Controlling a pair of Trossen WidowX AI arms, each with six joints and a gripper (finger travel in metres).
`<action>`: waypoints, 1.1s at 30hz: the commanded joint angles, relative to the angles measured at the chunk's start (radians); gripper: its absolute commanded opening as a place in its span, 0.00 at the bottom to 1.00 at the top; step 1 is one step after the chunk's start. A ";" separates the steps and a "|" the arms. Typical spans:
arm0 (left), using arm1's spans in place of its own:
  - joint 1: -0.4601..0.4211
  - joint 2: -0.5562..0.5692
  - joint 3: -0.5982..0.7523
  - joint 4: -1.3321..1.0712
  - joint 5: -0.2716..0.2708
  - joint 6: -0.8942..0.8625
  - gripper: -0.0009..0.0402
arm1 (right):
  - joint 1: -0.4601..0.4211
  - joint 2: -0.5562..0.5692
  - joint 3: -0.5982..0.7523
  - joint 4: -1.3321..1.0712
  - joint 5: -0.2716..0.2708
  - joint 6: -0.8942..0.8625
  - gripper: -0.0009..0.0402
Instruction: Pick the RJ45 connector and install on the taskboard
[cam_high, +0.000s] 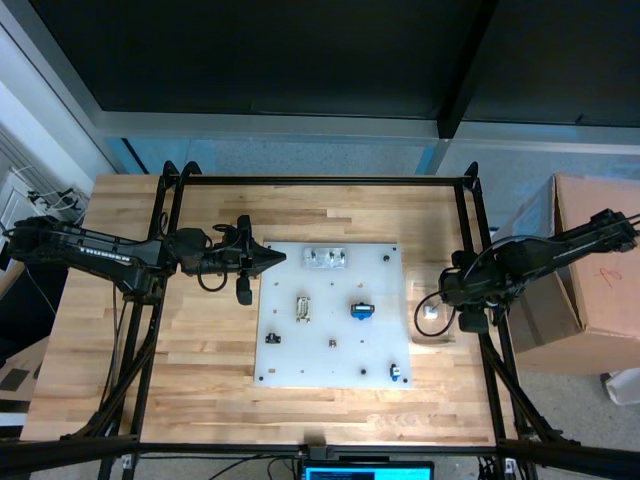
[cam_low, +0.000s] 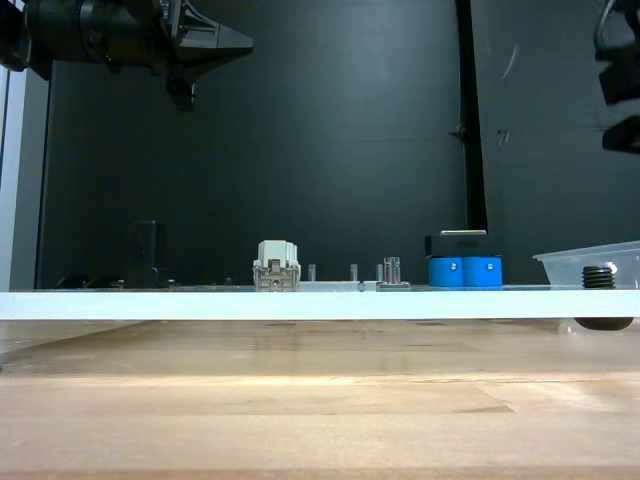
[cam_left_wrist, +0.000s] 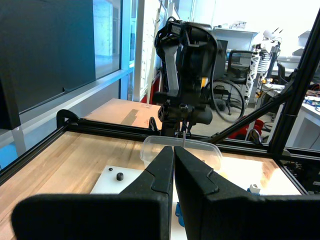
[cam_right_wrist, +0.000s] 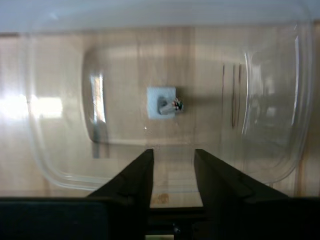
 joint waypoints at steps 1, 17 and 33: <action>0.000 0.000 0.000 0.000 0.000 0.000 0.02 | 0.001 0.017 -0.032 0.050 -0.013 0.006 0.38; 0.000 0.000 0.000 -0.001 0.000 0.000 0.02 | 0.002 0.196 -0.051 0.169 -0.043 0.083 0.40; 0.000 0.000 0.000 -0.007 0.000 0.000 0.02 | 0.000 0.256 -0.132 0.314 -0.043 0.068 0.30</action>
